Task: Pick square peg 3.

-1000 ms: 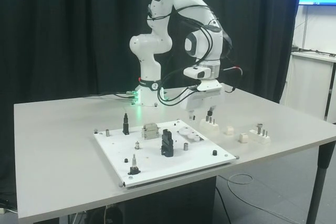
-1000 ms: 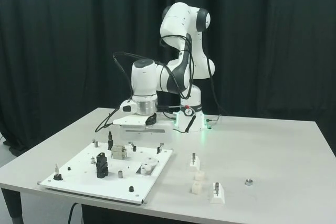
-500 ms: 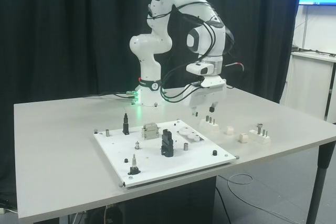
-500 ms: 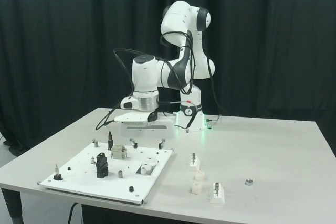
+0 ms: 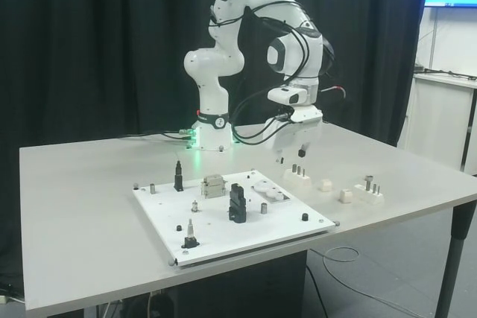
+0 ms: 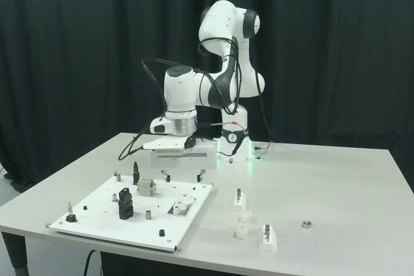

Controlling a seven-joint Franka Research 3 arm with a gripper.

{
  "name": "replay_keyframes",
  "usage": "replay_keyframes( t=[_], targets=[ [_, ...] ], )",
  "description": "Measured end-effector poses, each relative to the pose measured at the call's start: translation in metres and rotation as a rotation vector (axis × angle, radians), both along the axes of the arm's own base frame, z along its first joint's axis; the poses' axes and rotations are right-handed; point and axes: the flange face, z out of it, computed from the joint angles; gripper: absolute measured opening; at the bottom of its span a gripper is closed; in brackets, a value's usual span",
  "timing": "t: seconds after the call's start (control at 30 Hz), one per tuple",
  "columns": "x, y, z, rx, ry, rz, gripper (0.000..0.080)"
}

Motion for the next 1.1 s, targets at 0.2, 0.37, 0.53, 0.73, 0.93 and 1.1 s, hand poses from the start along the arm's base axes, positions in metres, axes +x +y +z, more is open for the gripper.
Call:
replay_keyframes(
  t=[0.2,0.37,0.53,0.73,0.93,1.1],
  targets=[
    [-0.002,0.005,0.003,0.005,0.017,0.008,0.08],
    [-0.007,0.011,0.008,0.014,0.045,0.016,0.08],
    [-0.013,0.019,0.012,0.022,0.079,0.013,0.08],
    [-0.022,0.03,0.018,0.031,0.116,0.002,0.08],
    [-0.032,0.041,0.021,0.039,0.125,0.008,0.08],
    [-0.04,0.049,0.023,0.043,0.127,0.005,0.08]
  ],
)
